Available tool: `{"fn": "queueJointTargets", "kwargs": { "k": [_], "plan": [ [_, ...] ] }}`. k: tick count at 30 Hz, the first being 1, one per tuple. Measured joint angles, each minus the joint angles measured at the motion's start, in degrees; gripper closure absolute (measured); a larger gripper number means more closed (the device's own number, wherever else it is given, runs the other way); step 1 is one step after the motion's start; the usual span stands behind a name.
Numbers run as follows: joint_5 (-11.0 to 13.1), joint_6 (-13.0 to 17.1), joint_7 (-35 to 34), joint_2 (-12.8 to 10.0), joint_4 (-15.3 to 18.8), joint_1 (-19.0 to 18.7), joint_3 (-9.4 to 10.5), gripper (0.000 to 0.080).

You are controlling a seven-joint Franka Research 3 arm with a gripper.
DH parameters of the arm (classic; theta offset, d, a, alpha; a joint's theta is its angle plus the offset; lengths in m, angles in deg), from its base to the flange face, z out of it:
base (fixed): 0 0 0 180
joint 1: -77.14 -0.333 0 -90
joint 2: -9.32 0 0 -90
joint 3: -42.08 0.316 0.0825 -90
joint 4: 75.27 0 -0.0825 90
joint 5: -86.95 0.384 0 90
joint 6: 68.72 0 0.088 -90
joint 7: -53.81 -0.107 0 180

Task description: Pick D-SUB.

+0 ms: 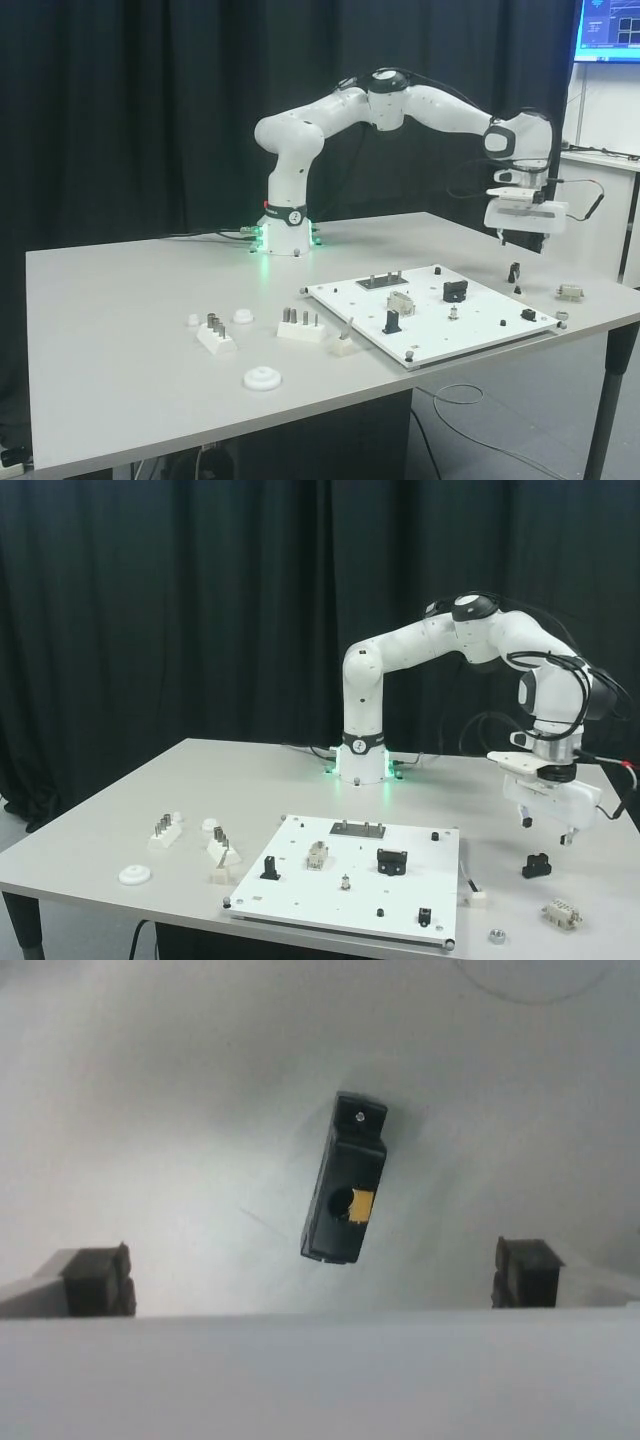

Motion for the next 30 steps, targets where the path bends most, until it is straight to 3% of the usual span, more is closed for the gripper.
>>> {"fn": "queueJointTargets", "kwargs": {
  "k": [10,18,30],
  "plan": [
    [-0.1,-0.1,18.8,0.1,-0.1,-0.2,-0.31,0.0003],
    [0.8,-0.6,47.3,0.6,0.1,0.0,-0.31,0.0003],
    [1.7,-1.9,69.9,0.6,0.2,1.7,0.79,0.0003]
  ]
}}
